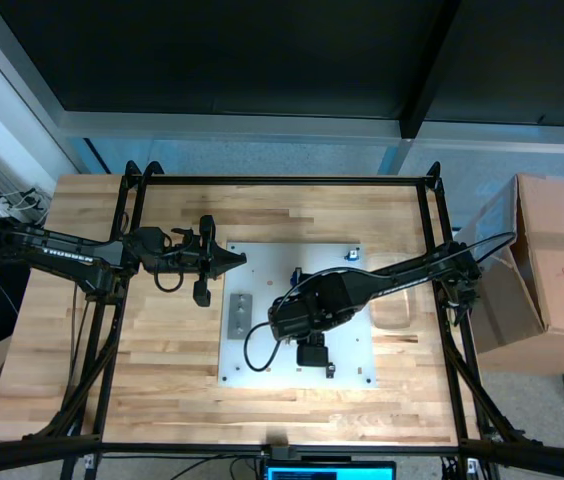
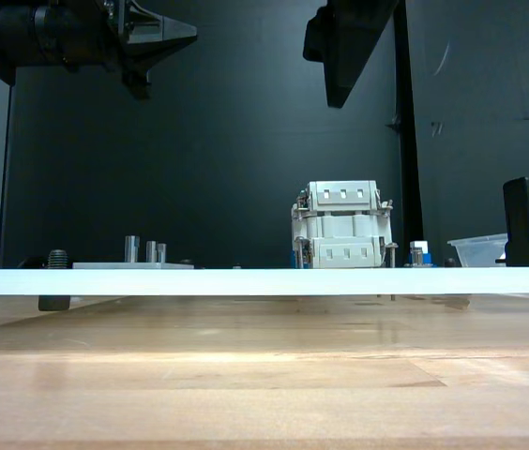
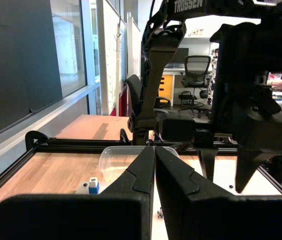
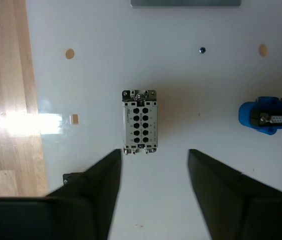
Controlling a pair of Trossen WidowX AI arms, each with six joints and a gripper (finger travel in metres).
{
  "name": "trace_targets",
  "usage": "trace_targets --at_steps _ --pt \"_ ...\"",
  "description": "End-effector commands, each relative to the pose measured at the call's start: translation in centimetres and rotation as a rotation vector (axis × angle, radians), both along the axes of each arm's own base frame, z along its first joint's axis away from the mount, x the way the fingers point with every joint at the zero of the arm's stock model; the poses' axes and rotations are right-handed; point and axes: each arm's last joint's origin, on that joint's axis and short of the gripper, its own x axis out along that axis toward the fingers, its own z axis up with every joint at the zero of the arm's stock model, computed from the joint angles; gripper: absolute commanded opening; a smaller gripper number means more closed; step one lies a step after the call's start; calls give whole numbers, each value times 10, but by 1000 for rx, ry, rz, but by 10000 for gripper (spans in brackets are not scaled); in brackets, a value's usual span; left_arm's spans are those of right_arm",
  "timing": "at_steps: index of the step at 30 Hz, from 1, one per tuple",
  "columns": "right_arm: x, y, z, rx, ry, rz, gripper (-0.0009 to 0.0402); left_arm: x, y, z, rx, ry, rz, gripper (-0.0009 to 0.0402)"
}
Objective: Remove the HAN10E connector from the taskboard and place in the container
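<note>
HAN10E connector [image 2: 340,225] was sitting upright in its seat on the white taskboard [image 1: 272,270], with nothing gripping it. The right gripper [image 4: 154,152] hung directly above it, fingers spread wide and empty. The left gripper [image 3: 154,150] hovered high over the board's far-left edge, fingers pinched together on nothing, and the clear container [image 1: 392,312] sat just off the board's right side.
</note>
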Motion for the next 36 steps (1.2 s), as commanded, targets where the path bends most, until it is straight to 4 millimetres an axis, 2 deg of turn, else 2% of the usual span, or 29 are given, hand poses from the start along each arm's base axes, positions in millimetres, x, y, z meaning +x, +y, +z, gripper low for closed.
trace_targets --at_steps 1,6,14,17,27,36 --pt "0 1 -2 0 0 -1 256 0 0 0 0 0 0 0" --pt "2 3 -5 6 -23 2 307 0 0 0 0 0 0 0" --pt "4 4 -7 5 -43 6 314 0 0 0 0 0 0 0" --pt "8 5 -15 -1 -26 8 314 0 0 0 0 0 0 0" --pt "25 12 -62 -29 81 31 314 0 0 0 0 0 0 0" --pt "28 12 -83 -41 118 34 314 0 0 0 0 0 0 0"
